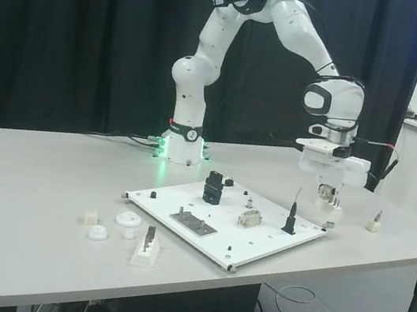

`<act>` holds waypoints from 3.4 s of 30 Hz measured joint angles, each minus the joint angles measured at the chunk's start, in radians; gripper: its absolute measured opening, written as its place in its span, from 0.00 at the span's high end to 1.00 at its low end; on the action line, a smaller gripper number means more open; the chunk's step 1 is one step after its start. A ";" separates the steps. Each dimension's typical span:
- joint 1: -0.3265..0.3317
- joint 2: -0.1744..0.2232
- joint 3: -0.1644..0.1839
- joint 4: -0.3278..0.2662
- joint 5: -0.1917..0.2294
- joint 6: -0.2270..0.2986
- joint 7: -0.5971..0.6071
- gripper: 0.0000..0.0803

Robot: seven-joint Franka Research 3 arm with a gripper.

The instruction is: Place waterproof.

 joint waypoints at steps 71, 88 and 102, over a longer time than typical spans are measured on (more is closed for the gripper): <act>-0.065 0.064 0.025 -0.025 -0.050 -0.017 -1.552 0.61; -0.093 0.075 0.057 -0.025 -0.021 -0.015 -1.594 0.61; -0.093 0.084 0.059 -0.025 -0.020 -0.005 -1.594 0.61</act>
